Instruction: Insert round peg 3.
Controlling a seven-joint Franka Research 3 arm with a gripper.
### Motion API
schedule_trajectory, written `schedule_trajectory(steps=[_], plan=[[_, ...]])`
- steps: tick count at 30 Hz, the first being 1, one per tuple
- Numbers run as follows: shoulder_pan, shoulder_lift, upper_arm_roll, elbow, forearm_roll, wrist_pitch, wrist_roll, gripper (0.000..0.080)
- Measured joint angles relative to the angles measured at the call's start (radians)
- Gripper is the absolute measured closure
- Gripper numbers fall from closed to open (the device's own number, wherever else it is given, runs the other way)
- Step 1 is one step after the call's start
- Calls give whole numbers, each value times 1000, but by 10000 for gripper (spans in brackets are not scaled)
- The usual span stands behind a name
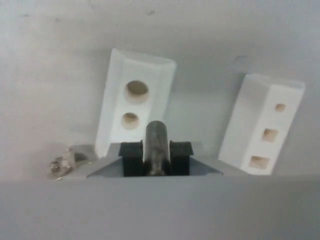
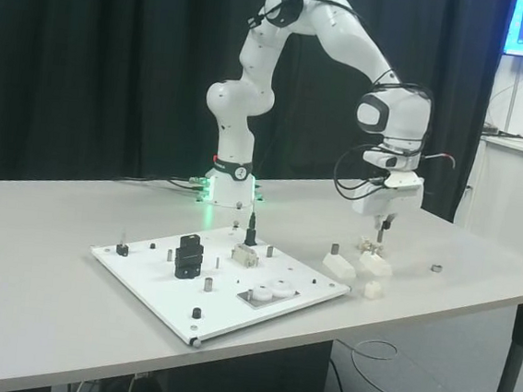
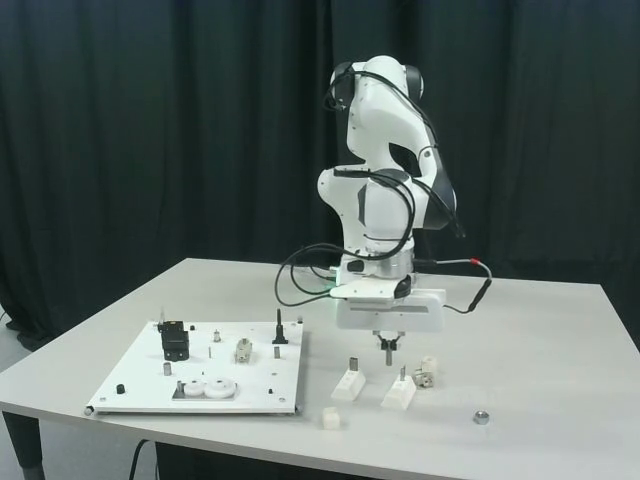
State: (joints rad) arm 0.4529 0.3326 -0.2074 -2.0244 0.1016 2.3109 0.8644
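The gripper (image 1: 156, 156) is hanging over the right-hand part of the grey table (image 2: 72, 233), its black fingers (image 1: 131, 155) closed against a dark, smooth round peg (image 1: 156, 145) that is pointing straight down between them. In the wrist view the peg's tip is sitting just beside the white block with round holes (image 1: 135, 102), close to the third hole position, which the peg is hiding; two round holes are showing clear. In the first room view the peg (image 2: 381, 228) is hovering a little above the blocks, not yet in one.

Open room is lying all round the hand: a second white block with square holes (image 1: 262, 125) is standing near, apart from the first, and a third small white block (image 3: 330, 418) is lying toward the table's front edge. A small metal ring (image 3: 481, 417) is resting well apart, toward the right edge. A small metal fitting (image 1: 61, 165) is lying just beside the round-hole block.

The white board (image 2: 143, 273), flat and square-cornered, is carrying black fixtures, upright pins and white gears, well apart from the gripper. The blocks are looking matt, with bevelled edges. Black curtains (image 3: 150, 130) are hanging behind the table.
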Motion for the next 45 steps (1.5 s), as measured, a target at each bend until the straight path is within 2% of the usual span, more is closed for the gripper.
schedule_trajectory(steps=[12,25,37,45], plan=[[-5,-1,-81,24,-32,-13,-101,695],[-49,-1,-165,35,-35,-39,-272,695],[-147,2,-172,41,-34,-38,-386,695],[-187,23,-172,41,-22,-33,-442,695]])
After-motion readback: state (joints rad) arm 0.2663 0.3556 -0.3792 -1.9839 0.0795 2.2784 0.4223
